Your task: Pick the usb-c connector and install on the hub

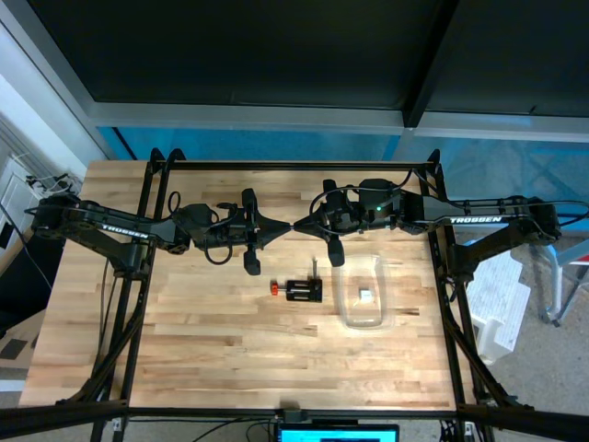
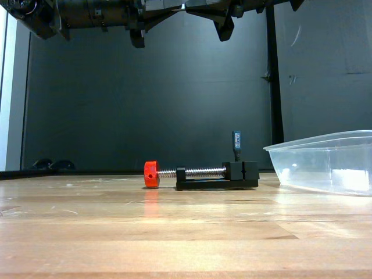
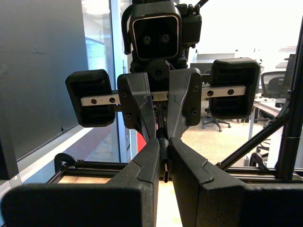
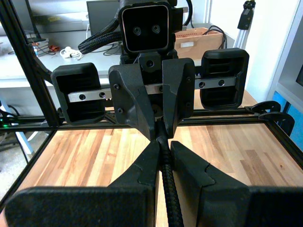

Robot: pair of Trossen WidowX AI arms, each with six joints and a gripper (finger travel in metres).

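The usb-c connector [image 3: 166,169] is pinched at once by the left gripper [image 1: 283,227] and the right gripper [image 1: 302,224], held tip to tip, with the hub [image 1: 302,291] well below the 2.

Pale wooden desk [image 1: 184,350]: small black rectangular hub [image 1: 304,291] at centre, red-orange knob [image 1: 274,288] at its 9 o'clock end; clear plastic tray [image 1: 361,326] just beside at 3 o'clock. Aloft at 12 o'clock, left pincer [image 1: 286,226] and right pincer [image 1: 300,225] meet tip-to-tip, clamping the tiny dark-grey usb-c connector [image 3: 166,170].
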